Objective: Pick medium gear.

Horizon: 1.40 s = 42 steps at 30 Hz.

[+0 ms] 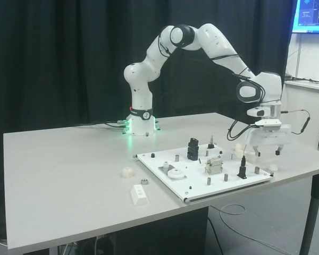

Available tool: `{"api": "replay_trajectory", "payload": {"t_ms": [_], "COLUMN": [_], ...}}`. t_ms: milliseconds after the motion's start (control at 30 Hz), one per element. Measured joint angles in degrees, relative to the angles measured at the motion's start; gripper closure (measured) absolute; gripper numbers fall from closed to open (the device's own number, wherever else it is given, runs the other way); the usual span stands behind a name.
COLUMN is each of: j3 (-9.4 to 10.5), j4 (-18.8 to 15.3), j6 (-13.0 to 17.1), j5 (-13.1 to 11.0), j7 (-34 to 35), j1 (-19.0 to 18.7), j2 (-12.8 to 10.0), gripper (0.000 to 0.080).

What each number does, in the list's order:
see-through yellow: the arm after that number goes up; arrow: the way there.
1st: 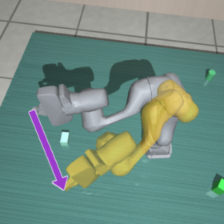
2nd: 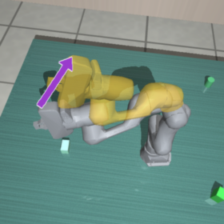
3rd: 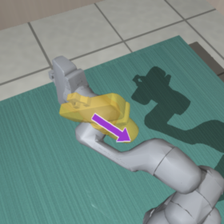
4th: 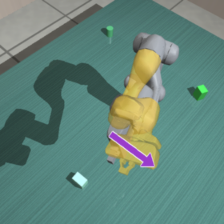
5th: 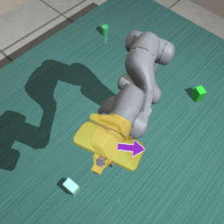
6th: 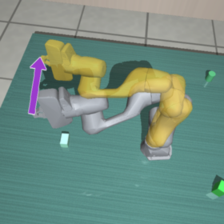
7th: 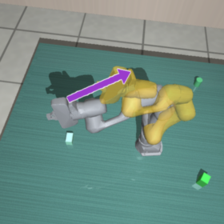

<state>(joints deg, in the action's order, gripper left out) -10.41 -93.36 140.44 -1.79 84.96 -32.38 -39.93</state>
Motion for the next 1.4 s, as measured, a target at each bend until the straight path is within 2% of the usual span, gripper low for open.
{"api": "replay_trajectory", "payload": {"t_ms": [300, 600, 1000, 1400], "j3": [-0.05, -0.05, -0.05, -0.01], "j4": [7.25, 12.45, 16.34, 17.92], "j6": [-6.06, -9.60, -12.41, -12.81], "j5": [0.00, -0.03, -0.13, -0.33], "j7": [-0.21, -1.80, -3.34, -3.97], "j1": [0.03, 0.06, 0.32, 0.41], "j2": [-4.88, -8.48, -11.06, -12.32], "gripper": [0.0003, 0.0003, 0.0003, 0.0003]}}
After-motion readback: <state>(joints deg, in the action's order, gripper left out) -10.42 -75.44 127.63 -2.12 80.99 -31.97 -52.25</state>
